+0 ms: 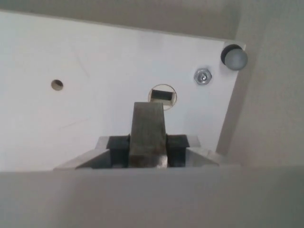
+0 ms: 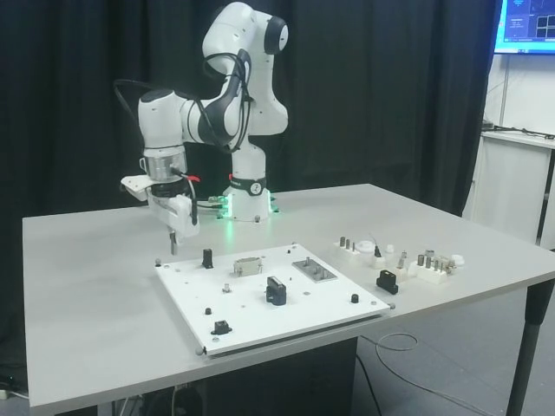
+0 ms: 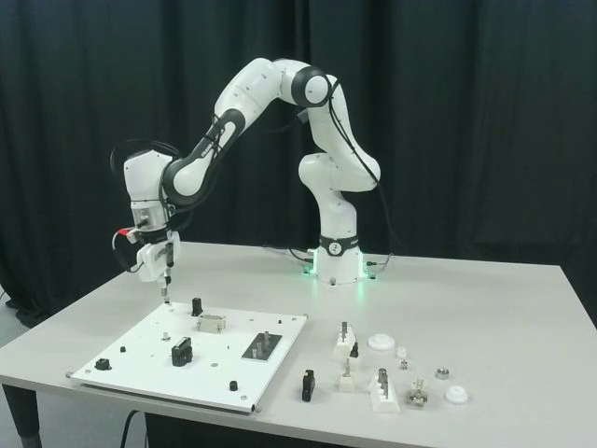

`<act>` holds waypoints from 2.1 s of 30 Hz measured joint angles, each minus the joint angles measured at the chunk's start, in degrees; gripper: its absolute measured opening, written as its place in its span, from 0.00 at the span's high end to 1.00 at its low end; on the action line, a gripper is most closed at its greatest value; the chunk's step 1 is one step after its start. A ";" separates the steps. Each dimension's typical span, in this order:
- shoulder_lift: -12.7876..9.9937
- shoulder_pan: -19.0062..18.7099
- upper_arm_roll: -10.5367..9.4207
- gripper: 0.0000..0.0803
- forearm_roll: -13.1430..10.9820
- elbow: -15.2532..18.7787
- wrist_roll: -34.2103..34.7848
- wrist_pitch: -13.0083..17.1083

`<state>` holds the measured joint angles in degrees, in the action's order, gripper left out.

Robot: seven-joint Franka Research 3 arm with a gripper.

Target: Insert square peg 4.

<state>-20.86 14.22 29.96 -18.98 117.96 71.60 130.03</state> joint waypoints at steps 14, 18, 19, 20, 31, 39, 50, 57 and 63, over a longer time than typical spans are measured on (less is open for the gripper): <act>-1.08 0.31 -0.01 0.81 -1.37 -0.24 0.00 -1.13; -1.48 0.30 -0.06 0.81 -1.92 -0.32 0.04 -1.13; -1.58 0.30 -0.07 0.81 -2.05 -0.34 0.08 -1.13; -1.69 0.29 -0.07 0.81 -2.15 -0.37 0.14 -1.13; -3.03 0.28 -0.09 0.81 -3.32 -0.91 2.84 -1.13; -3.87 0.20 -0.14 0.81 -3.32 -1.25 3.31 -1.13; -4.90 0.14 -0.13 0.81 -3.32 -1.29 3.31 -0.91; -5.57 0.19 -0.10 0.81 -3.32 -1.29 3.31 -0.67; -5.96 0.16 -0.15 0.81 -3.36 -1.29 3.31 -0.67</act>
<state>-26.83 14.37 29.81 -22.34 116.67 74.91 129.36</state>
